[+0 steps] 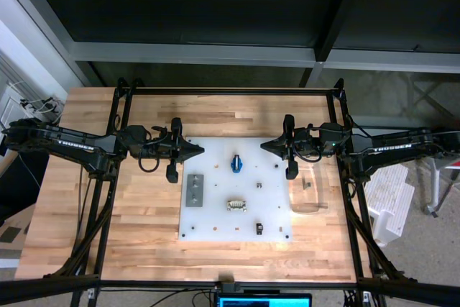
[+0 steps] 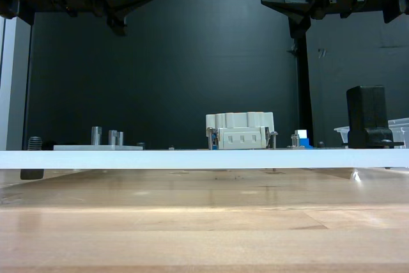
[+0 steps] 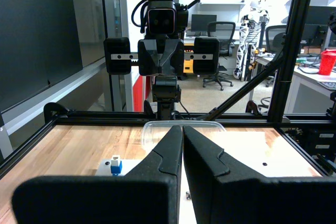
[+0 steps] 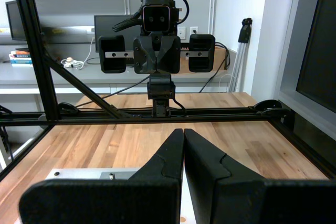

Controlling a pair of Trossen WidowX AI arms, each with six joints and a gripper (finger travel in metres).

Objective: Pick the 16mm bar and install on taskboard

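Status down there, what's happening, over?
Left gripper shut, high over white square plastic taskboard. Right gripper shut, high opposite. Tiny grey metal bar lies in clear tray, right of board. Nothing blocking.

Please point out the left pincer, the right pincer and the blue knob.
left pincer [image 1: 200, 150]: high view, shut tip, raised near the taskboard's [image 1: 219, 177] far-left corner.
right pincer [image 1: 263, 146]: high view, shut tip, raised near its far edge.
blue knob [image 1: 236, 164]: high view, its top.

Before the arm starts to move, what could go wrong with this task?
Both hands are shut and hang high near the far edge of the taskboard, left hand at the left, right hand at the right. The 16mm bar is tiny and seems to lie in the clear tray; the wide fingers may knock it away. A carry across the board could hit the blue knob.
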